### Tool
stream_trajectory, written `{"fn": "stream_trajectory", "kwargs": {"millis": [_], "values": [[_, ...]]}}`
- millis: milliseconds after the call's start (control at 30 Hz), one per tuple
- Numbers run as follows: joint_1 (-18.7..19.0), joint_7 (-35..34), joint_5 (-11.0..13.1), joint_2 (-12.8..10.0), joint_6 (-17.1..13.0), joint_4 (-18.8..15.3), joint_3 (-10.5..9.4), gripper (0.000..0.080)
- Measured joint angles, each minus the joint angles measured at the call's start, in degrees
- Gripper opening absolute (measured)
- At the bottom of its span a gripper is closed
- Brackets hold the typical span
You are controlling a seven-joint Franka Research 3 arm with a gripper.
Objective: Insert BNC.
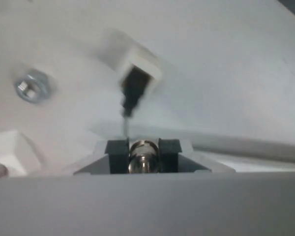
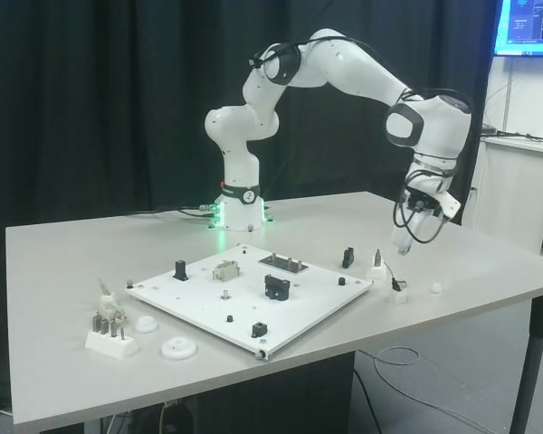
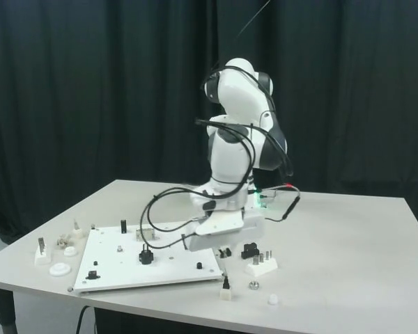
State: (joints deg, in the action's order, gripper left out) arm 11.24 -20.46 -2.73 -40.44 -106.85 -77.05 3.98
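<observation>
grey table (image 2: 90, 262), white board (image 2: 299, 303), black curtains (image 2: 100, 99), monitor (image 2: 529, 27)

Gleaming as polished metal between matt black plastic fingers (image 1: 117, 156): the BNC (image 1: 143, 156). Shining dully, a metal nut (image 1: 33, 87) on the smooth white board (image 2: 299, 303). Looking like matt white plastic with a black insert: the small holder (image 1: 136, 69). Showing a smooth, matt grey finish: the table (image 2: 63, 262). Reflecting light off glossy white plastic shells: the arm (image 2: 344, 77). Hanging in soft folds behind, black cloth curtains (image 3: 90, 90).
</observation>
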Motion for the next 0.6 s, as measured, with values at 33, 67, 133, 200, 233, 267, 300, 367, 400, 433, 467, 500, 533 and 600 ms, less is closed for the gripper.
{"fn": "stream_trajectory", "kwargs": {"millis": [33, 67, 133, 200, 233, 267, 300, 367, 400, 433, 467, 500, 533, 600], "values": [[0.0, 0.3, 0.0, 0.1, 0.4, 0.0, 0.42, 0.0121], [0.0, 0.5, -0.1, 0.3, 0.8, 0.0, 0.83, 0.0121], [-0.1, 1.3, -0.3, 0.5, 1.7, 0.0, 1.70, 0.0121], [-0.3, 2.2, -0.3, 0.7, 2.5, 0.0, 2.55, 0.0121], [-0.4, 2.6, -0.4, 0.7, 2.9, 0.0, 2.95, 0.0121], [-0.5, 3.1, -0.4, 0.8, 3.3, 0.0, 3.39, 0.0121], [-0.7, 3.6, -0.4, 0.9, 3.6, -0.1, 3.81, 0.0121], [-1.1, 4.8, -0.4, 1.1, 4.1, -0.2, 4.54, 0.0121], [-1.4, 5.4, -0.4, 1.2, 4.3, -0.2, 4.89, 0.0121], [-1.7, 6.0, -0.4, 1.2, 4.5, -0.3, 5.18, 0.0121], [-2.0, 6.6, -0.4, 1.3, 4.8, -0.3, 5.42, 0.0121], [-2.4, 7.1, -0.4, 1.4, 4.9, -0.3, 5.62, 0.0121], [-2.8, 7.7, -0.4, 1.5, 5.1, -0.4, 5.74, 0.0121], [-3.8, 9.0, -0.4, 1.8, 5.2, -0.5, 5.83, 0.0121]]}}
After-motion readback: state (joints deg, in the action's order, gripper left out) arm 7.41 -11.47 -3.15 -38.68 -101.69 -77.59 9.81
